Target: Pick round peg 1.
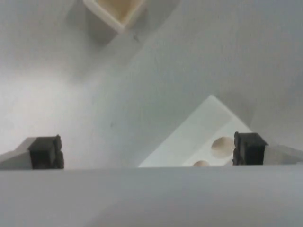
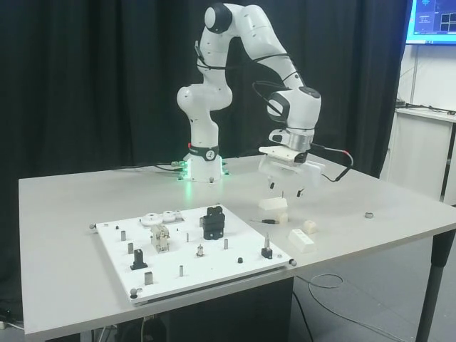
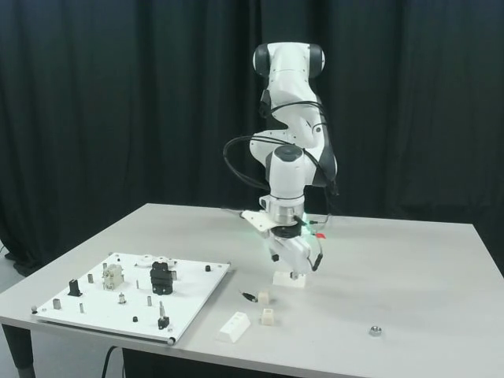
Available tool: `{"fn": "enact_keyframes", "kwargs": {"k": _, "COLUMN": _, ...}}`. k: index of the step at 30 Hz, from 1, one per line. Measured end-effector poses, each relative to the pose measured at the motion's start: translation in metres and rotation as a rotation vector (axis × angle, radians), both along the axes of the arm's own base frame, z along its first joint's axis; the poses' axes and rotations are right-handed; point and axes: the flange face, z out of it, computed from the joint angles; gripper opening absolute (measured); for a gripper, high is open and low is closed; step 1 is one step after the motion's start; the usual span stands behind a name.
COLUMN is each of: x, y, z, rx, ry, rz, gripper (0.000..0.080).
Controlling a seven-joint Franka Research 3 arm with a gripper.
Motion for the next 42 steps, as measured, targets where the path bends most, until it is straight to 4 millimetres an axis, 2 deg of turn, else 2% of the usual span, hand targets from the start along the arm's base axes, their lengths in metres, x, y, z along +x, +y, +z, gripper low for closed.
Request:
{"fn": "enact_keyframes", "kwargs": {"k": 25, "x": -0.044, "y": 0.034, "z": -0.025, "rx": 0.015, "ry": 0.017, "rz": 0.047, "gripper": 0.0800}}
{"fn": "enact_keyframes", "kwargs": {"k": 42, "x": -0.056, "y": 0.047, "z": -0.032, "rx": 0.014, "ry": 0.022, "rz": 0.055, "gripper": 0.0800}}
